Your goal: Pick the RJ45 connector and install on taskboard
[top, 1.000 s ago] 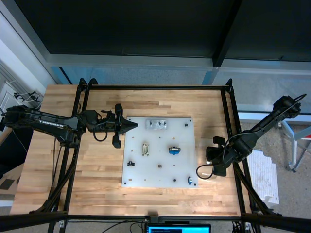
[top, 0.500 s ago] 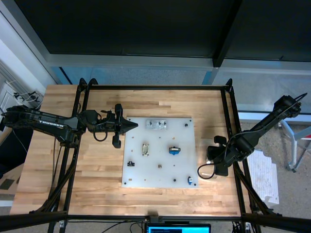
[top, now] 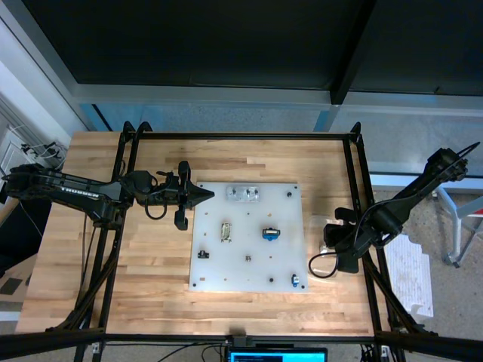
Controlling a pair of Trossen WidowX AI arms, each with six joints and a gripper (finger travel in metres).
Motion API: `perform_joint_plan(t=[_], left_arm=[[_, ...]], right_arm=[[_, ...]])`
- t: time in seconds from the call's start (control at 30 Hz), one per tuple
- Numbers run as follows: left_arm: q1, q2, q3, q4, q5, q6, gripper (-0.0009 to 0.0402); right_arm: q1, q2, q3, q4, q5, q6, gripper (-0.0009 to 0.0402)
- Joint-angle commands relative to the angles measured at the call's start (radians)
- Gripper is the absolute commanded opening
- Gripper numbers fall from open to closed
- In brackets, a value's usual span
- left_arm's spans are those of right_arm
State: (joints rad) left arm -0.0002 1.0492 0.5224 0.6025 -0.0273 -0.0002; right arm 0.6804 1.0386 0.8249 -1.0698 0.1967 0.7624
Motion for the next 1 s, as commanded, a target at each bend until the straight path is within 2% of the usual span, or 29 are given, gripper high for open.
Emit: perform_joint_plan(t=[0.03, 0.27, 0.63, 1.0], left_arm=[[0.0, 0.0, 0.0, 0.0, 0.0, 0.0, 0.0], [0.0, 0.0, 0.0, 0.0, 0.0, 0.0, 0.0], [0.0, 0.0, 0.0, 0.0, 0.0, 0.0, 0.0], [0.0, 0.0, 0.0, 0.0, 0.0, 0.0, 0.0]], right_arm=[[0.0, 0.001, 0.012, 0.0, -0.006, -0.005, 0.0], [0.0, 0.029, 0.04, 0.004, -0.007, -0.013, 0.0], [0.0, 0.184, 0.156, 0.043, -0.009, -0.007, 0.0], [0.001, 0.309, 0.222, 0.117, -0.011, 0.012, 0.0]])
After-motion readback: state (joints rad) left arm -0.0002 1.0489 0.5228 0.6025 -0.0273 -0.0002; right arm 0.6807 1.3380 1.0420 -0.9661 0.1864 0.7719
